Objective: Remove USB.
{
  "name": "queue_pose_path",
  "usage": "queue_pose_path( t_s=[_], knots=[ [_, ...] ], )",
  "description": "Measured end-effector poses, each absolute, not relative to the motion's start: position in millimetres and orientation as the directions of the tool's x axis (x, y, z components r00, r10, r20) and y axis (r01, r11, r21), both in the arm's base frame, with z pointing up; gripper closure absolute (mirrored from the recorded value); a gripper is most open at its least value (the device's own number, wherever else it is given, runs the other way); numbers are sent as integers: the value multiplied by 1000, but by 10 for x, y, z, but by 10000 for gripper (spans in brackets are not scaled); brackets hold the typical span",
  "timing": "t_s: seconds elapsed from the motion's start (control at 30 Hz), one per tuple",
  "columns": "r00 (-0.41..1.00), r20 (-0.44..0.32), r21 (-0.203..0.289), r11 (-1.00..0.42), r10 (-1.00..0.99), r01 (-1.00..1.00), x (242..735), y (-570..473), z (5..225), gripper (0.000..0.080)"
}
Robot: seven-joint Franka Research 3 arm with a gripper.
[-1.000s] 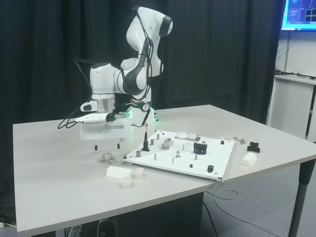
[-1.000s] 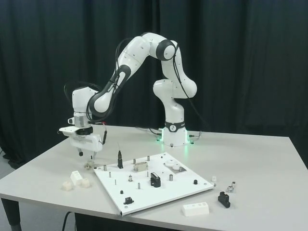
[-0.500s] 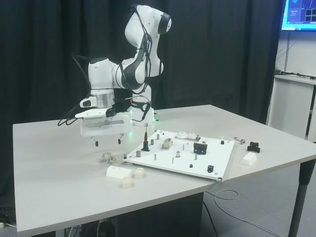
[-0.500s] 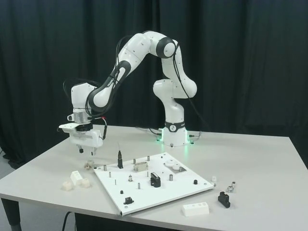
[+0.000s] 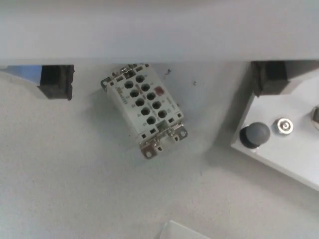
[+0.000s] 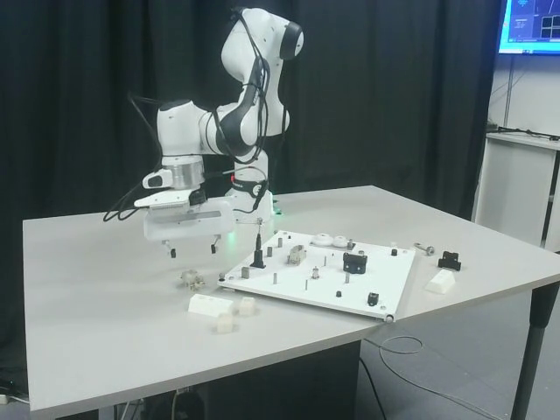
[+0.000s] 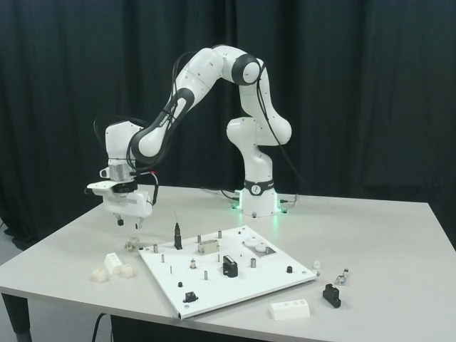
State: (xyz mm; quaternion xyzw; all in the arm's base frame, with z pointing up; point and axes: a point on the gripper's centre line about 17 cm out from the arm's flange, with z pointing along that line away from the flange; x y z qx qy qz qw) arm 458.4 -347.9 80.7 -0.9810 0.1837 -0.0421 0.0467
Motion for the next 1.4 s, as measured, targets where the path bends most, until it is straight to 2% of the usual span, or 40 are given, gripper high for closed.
queue_pose_path(
  t_s=[0.33,1.1,1.4],
  knots=[
    [909,64,-117,-908,-412,-403,4605,-3460,845,3],
    [827,-5,-193,-811,-562,-552,4853,-2685,957,3],
    [776,-23,-180,-761,-631,-624,4879,-2473,1008,3]
  ],
)
